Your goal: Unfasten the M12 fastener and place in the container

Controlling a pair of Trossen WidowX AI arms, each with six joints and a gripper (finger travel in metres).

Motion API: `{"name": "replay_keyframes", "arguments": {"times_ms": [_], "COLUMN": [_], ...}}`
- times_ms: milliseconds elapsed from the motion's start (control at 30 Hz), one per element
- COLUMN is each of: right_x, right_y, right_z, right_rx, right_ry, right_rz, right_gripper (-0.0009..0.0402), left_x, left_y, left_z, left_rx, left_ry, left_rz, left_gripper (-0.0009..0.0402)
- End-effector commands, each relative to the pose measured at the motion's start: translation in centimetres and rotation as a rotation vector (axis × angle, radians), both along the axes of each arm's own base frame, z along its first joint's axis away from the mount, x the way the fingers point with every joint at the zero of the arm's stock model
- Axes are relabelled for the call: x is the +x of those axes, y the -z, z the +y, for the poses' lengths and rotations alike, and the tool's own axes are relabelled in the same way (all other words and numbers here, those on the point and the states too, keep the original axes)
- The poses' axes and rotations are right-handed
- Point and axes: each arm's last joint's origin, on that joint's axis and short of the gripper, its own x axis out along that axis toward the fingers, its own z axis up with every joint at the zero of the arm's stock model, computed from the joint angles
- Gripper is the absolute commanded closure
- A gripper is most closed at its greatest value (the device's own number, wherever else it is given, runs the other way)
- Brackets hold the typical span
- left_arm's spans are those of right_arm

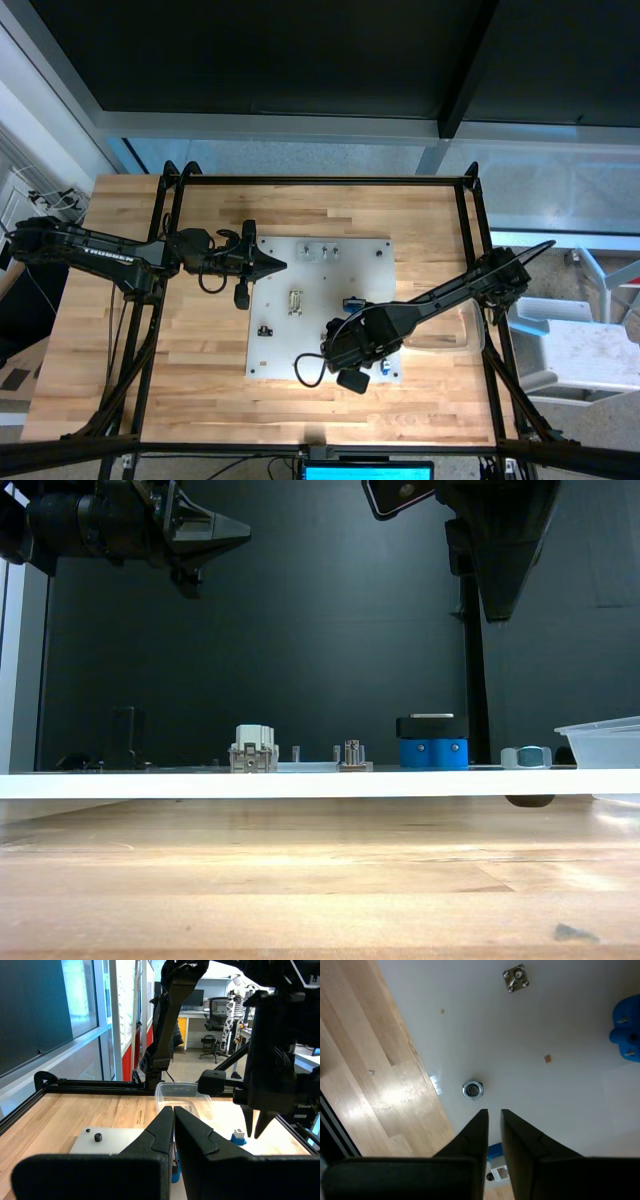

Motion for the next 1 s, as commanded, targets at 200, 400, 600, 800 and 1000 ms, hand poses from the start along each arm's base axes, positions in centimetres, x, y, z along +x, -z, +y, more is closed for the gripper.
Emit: {"name": "replay_keyframes", "arguments": {"times_ms": [200, 400, 600, 800, 1000], "right_x": [0.4, 1.0, 1.0, 0.7, 0.7], "right_y": [1.8, 3.7, 4.4, 5.4, 6.3], "right_z": [1.2, 1.8, 1.9, 1.9, 1.8], "right_rx": [-0.011, -0.022, -0.024, -0.034, -0.043], "right_ry": [-0.041, -0.067, -0.099, -0.134, -0.137], "right_rz": [0.016, 0.033, 0.023, 0.031, 0.016], "right_gripper": [0.0247, 0.019, 0.0181, 0.0187, 0.0189], "left_x": [0.0, 0.0, 0.0, 0.0, 0.0], "left_y": [0.0, 0.0, 0.0, 0.0, 0.0], "left_z": [0.0, 0.0, 0.0, 0.0, 0.0], "left_rx": [0.0, 0.0, 0.0, 0.0, 0.0], "left_ry": [0.0, 0.0, 0.0, 0.0, 0.0], "left_rz": [0.0, 0.0, 0.0, 0.0, 0.0], "left_gripper": [0.0393, 0.0393, 0.0393, 0.0393, 0.0393]}}
